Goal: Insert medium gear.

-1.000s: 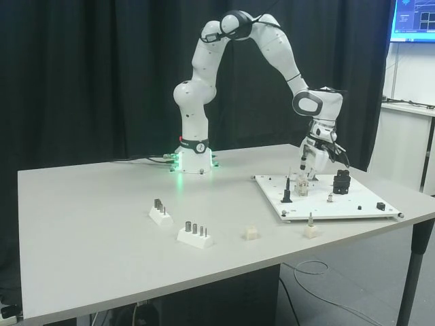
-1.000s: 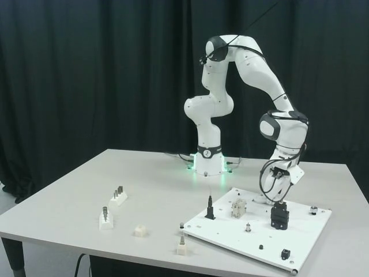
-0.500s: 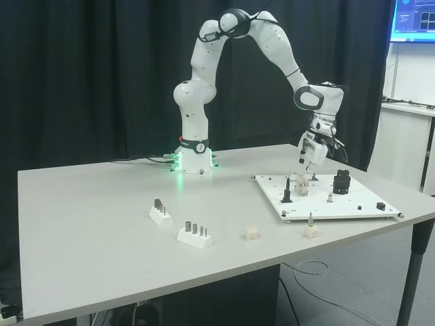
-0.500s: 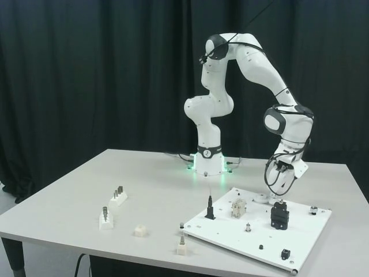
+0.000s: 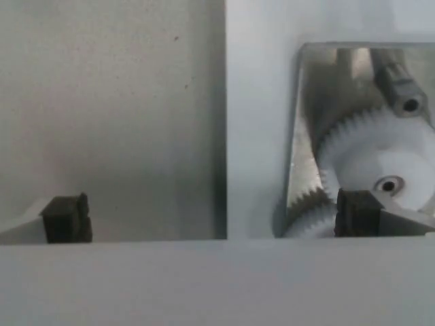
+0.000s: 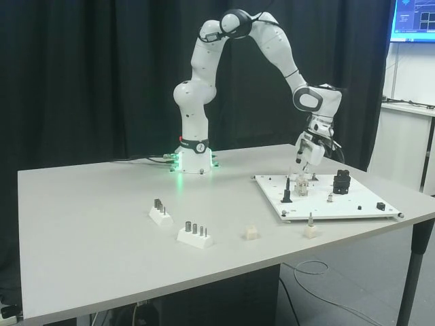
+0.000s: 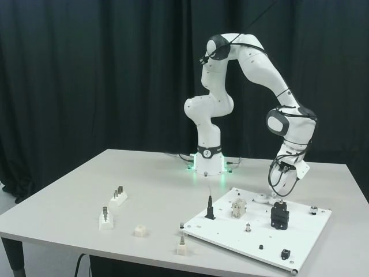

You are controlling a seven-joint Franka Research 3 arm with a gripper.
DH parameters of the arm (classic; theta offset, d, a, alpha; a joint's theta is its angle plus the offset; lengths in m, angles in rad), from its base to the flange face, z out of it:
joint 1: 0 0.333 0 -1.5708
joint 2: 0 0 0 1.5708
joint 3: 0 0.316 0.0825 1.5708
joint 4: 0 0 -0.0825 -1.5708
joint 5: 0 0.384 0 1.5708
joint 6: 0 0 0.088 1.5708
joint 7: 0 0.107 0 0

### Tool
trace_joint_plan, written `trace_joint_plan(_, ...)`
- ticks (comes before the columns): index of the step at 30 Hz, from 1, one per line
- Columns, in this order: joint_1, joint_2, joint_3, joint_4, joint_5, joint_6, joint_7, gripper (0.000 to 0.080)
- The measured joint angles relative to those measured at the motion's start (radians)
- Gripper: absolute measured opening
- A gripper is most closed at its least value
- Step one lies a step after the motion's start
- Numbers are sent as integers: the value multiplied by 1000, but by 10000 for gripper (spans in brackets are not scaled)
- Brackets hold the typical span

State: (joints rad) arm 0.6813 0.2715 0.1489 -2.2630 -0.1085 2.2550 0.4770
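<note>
A white gear (image 5: 380, 159) sits on a shaft in the grey gear plate (image 5: 306, 102) of the white assembly board (image 7: 300, 236). Its teeth mesh with a second gear (image 5: 307, 212) beside it, and a bare metal peg (image 5: 401, 92) stands close by. In the second room view the gears (image 7: 262, 199) lie at the board's far edge. My gripper (image 5: 213, 216) hangs above that edge, open and empty, with its black fingertips (image 5: 66, 219) wide apart. The room views show the gripper (image 6: 304, 161) (image 7: 282, 187) lifted off the board.
The board also carries a black upright post (image 7: 210, 209), a small white block (image 7: 237, 208) and a black block (image 7: 279, 216). On the grey table stand two white peg holders (image 6: 162, 212) (image 6: 195, 235) and two small white blocks (image 6: 251, 232) (image 6: 310, 229).
The gripper has risen from the gear plate on the board and now hangs higher above it. Nothing came up with it.
</note>
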Motion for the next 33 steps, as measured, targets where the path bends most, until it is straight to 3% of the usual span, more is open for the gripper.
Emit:
trace_joint_plan(23, -1, 2, 8, -3, 0, 15, 0, 800)
trace_joint_plan(33, -17, -21, 1, 6, -4, 5, 6, 800)
